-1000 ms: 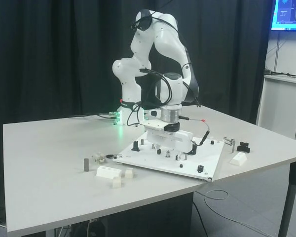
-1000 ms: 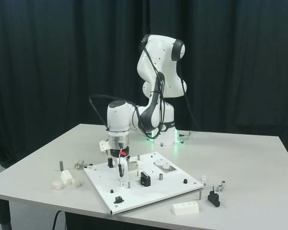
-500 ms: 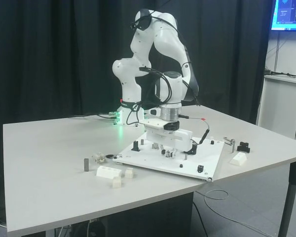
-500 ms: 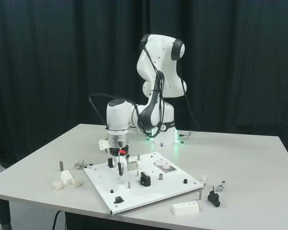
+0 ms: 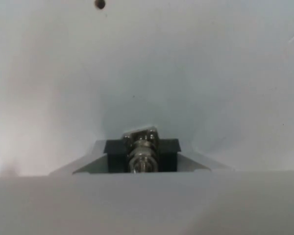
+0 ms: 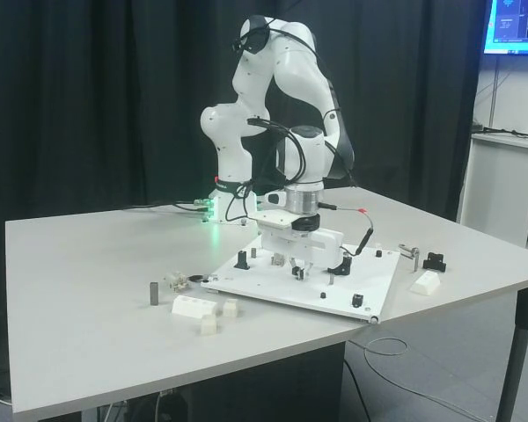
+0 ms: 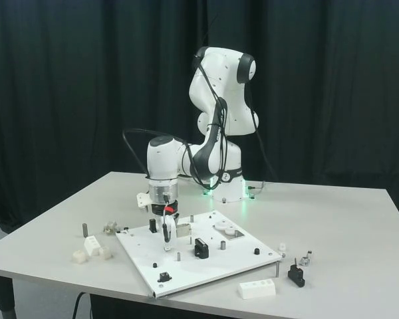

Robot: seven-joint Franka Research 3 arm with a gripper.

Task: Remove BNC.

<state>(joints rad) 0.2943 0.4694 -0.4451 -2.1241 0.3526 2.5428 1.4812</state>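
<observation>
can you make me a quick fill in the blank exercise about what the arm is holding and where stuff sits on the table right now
1. The end effector is shut on the metal BNC connector, held above the ____ square board.
2. The light at the base of the white robot arm glows ____.
3. The grey table stands before a ____ curtain.

Missing words: white; green; black

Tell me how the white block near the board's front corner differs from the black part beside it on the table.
The white block is pale; the black part is black. The block is longer and lies flat and low; the part is smaller, with a thin post rising from it. Both rest on the grey table, off the board.
</observation>
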